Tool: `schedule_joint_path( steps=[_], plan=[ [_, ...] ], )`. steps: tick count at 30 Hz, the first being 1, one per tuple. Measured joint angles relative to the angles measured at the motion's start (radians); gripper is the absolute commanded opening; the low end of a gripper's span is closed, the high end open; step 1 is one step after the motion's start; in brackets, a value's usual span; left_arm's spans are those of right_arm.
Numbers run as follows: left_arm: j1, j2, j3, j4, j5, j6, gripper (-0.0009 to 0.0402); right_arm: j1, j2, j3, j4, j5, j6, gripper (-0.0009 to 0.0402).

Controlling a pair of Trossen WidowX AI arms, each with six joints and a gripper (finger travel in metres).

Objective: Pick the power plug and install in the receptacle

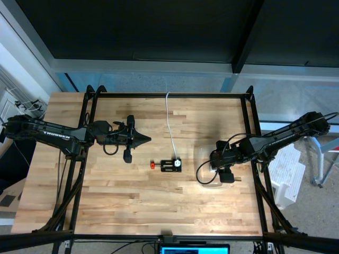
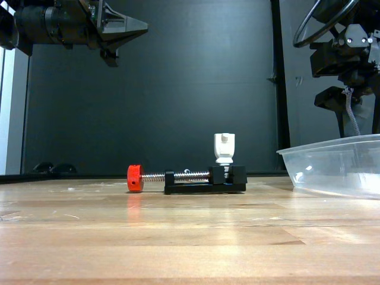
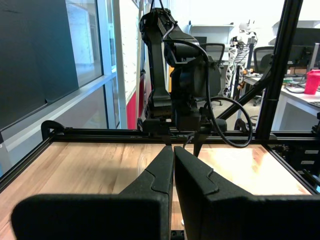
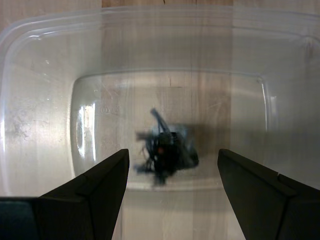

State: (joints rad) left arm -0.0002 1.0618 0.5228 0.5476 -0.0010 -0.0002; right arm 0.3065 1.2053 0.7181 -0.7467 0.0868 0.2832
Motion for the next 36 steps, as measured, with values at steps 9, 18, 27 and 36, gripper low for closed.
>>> schedule_joint_path(
  steps=[9, 18, 27, 36],
  plan=[
    [0.000, 0.000, 0.000, 0.000, 0.000, 0.000, 0.0000, 0.001, 0.011, -0.034, 0.043, 0.000, 0.019, 0.0236],
    [0.000, 0.000, 0.000, 0.000, 0.000, 0.000, 0.0000, 0.004, 0.011, -0.043, 0.063, 0.000, 0.025, 0.0178],
    [0.000, 0.000, 0.000, 0.000, 0.000, 0.000, 0.0000, 0.007, 0.011, -0.045, 0.061, 0.000, 0.022, 0.0121],
    [0.000, 0.000, 0.000, 0.000, 0.000, 0.000, 0.0000, 0.008, 0.010, -0.055, 0.074, 0.000, 0.022, 0.0076]
  ],
)
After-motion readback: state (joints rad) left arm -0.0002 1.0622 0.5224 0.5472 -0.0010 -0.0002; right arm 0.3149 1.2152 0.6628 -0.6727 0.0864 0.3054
